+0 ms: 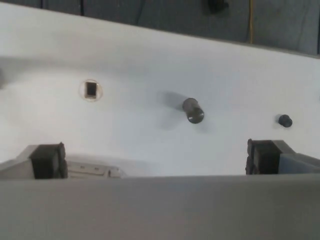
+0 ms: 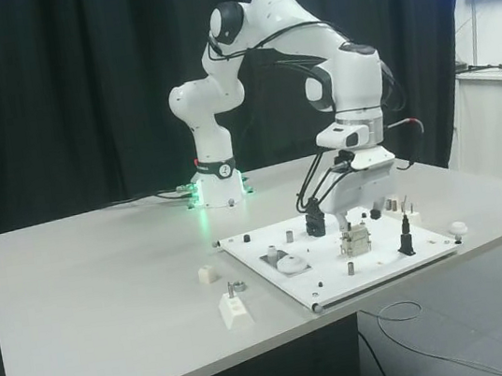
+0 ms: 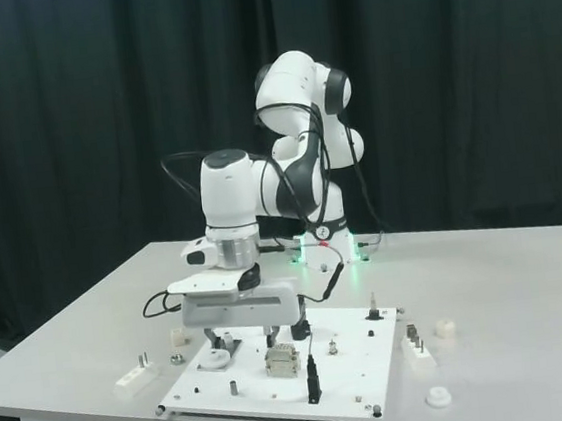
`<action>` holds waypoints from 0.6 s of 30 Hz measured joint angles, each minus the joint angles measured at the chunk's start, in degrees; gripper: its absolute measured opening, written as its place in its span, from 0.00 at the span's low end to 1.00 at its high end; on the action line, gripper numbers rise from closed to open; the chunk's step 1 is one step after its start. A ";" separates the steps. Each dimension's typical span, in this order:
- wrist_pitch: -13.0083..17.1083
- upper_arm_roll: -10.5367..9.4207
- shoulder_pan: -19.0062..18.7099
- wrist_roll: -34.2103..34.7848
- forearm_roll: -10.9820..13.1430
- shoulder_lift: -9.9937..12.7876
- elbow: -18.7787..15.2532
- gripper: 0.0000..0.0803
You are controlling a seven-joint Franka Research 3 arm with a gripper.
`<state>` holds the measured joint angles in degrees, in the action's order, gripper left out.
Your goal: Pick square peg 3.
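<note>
The claw (image 1: 154,161) is hovering with its fingers spread wide above the white board (image 1: 150,65), lining up over the upright peg (image 1: 193,110) for a grab.

Black curtains (image 2: 57,94) hang behind the grey table (image 2: 96,287); a white cabinet (image 2: 496,118), perhaps, stands aside.
</note>
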<state>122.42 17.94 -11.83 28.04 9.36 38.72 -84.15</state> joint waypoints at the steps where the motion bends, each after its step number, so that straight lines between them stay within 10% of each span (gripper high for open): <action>1: -0.07 -0.15 -0.01 -0.19 0.00 -0.16 0.00 1.00; 18: -5.20 -0.48 -3.28 -1.87 -0.04 -4.24 -0.97 1.00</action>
<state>117.22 17.45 -15.11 26.17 9.32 34.48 -85.12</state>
